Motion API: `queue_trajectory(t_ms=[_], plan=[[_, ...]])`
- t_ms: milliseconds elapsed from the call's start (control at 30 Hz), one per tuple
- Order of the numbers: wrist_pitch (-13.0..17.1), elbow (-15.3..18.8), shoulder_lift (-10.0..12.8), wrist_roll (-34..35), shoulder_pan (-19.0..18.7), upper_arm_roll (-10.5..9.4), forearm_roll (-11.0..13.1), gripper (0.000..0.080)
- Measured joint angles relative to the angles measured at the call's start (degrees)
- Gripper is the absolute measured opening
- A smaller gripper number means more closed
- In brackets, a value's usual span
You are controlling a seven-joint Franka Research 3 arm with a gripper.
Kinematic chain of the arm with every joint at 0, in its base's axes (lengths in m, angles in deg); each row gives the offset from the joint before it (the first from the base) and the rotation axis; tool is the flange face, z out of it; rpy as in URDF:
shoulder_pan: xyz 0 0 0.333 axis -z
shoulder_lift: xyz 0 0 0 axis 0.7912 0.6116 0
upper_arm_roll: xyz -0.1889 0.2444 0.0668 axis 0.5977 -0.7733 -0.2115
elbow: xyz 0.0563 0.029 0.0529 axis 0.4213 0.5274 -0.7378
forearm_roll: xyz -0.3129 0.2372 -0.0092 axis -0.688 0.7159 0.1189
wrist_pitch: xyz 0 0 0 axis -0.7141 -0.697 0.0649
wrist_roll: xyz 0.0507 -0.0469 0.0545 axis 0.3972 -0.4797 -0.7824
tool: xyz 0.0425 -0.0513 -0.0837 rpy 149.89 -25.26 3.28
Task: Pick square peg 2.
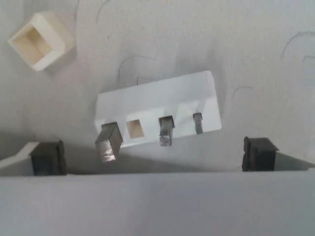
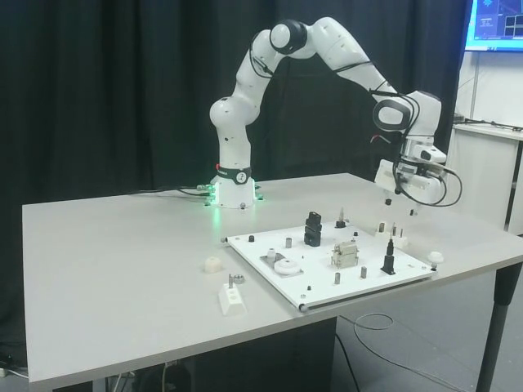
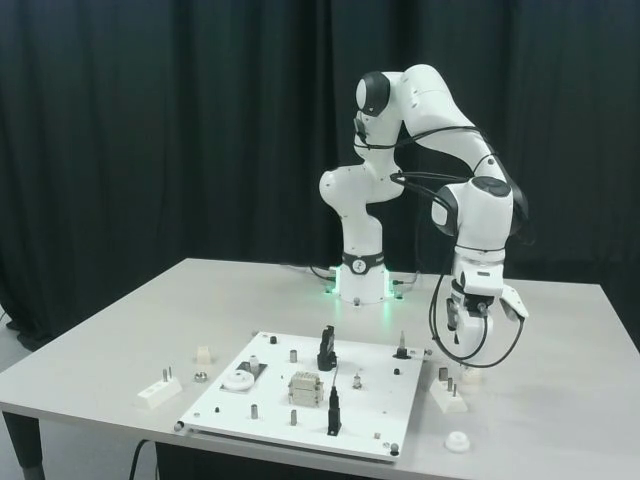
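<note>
The hand (image 1: 153, 155) hung wide open and empty, its two black fingertips (image 1: 47, 158) well apart. Below it on the grey surface (image 1: 256, 44) lay the white peg holder (image 1: 162, 105) — three grey square pegs stood in it, one slot bare. The middle-sized square peg 2 (image 1: 166, 131) sat between fingertips. Beyond, a small hollow white cube (image 1: 40, 39) rested apart.

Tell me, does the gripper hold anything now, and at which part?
Nothing is held. The gripper hangs with open jaws above the white peg block, and the pegs stand untouched in it.
</note>
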Motion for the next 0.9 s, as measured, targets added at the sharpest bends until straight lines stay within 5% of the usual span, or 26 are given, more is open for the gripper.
queue_trajectory(t_ms=[900], plan=[[-0.46,-0.64,-1.43,7.11,-0.53,0.39,0.00,0.0800]])
